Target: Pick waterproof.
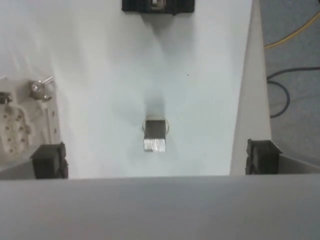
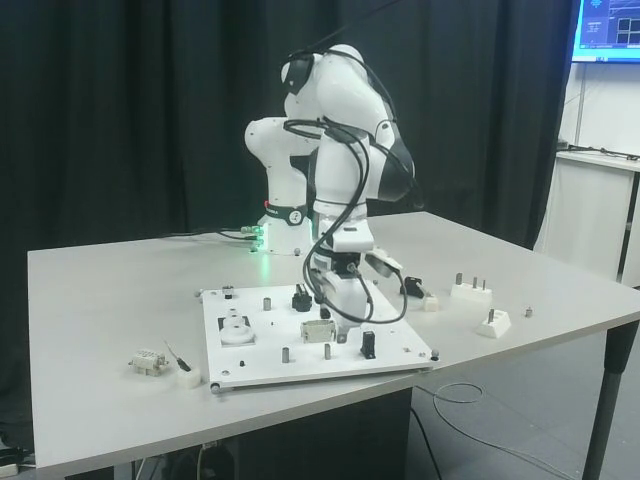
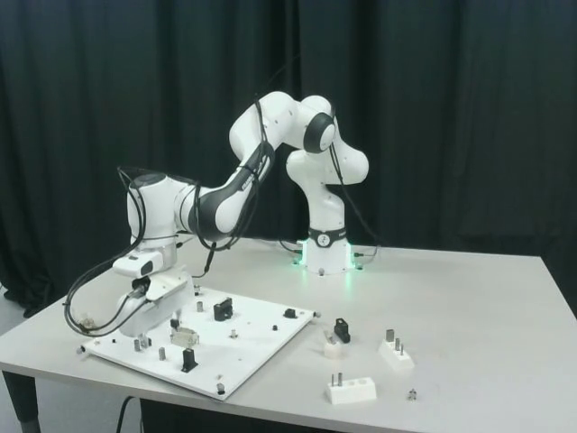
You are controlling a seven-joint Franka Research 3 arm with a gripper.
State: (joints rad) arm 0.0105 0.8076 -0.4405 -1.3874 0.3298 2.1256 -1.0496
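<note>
The gripper [image 1: 155,159] hangs low over the white board [image 2: 250,362] with its two black fingers [image 1: 49,160] spread wide and nothing between them. The board lies flat on the grey table [image 2: 110,290], and the arm [image 3: 225,189] reaches down to it from its base at the back. In the wrist view a small grey peg [image 1: 155,135] stands upright on the board in the open lane between the fingers, touching neither. Farther along that lane is a black clip [image 1: 157,5]. To one side, just beside a fingertip, sits a many-holed socket [image 1: 12,130] with a screw [image 1: 39,89] next to it. On the other side the board's long edge [image 1: 245,100] runs close by the second finger. Past it comes a narrow strip of table, then the drop to the floor, where cables [image 1: 280,95] lie. The board around the peg is bare, so there is room on all sides. Which part on the board is the waterproof one cannot be told from these views. Off the board, white blocks [image 2: 470,291] stand well apart from the gripper.
</note>
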